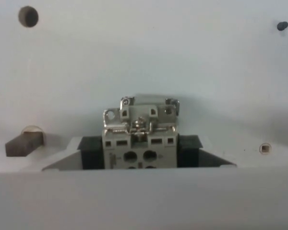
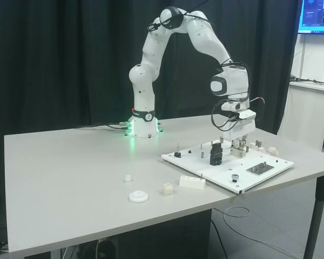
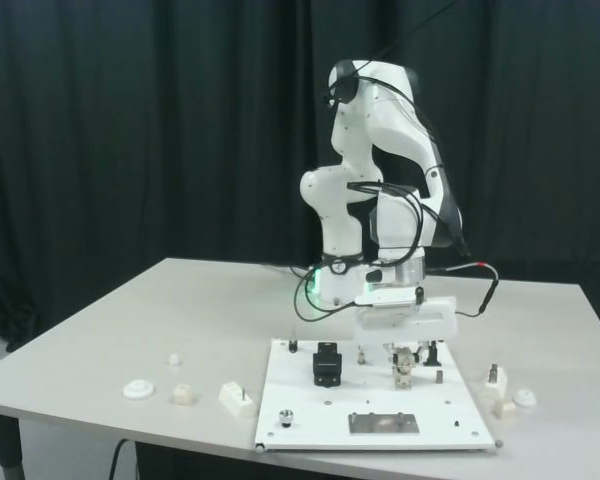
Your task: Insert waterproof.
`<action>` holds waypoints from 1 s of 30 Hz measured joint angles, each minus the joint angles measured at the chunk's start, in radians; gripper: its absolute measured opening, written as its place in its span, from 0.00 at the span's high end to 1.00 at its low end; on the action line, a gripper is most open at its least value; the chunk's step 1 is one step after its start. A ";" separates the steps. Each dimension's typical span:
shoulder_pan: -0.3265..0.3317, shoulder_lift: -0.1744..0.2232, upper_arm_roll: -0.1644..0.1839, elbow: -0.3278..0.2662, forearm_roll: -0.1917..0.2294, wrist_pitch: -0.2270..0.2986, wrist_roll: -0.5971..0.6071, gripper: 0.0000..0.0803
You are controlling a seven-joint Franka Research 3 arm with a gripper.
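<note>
My jaws (image 1: 140, 160) pinch the waterproof connector (image 1: 140, 136) at centre frame in the wrist view, over the white board (image 1: 144, 57). In the first room view the connector sits centre right, low over the board; a tilted descent could jam it. The second room view alone shows the black fixture (image 3: 327, 363) just beside, on the grey tabletop (image 3: 160, 320).

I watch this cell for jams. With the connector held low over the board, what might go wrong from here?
1. The connector, gripped between the black pads, may come down tilted and bind.
2. The gripper hangs close over the board; the black block and posts nearby leave little room, so a sideways slip might hit them.
</note>
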 joint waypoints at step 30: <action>0.001 -0.015 0.001 -0.023 0.000 0.009 0.006 0.60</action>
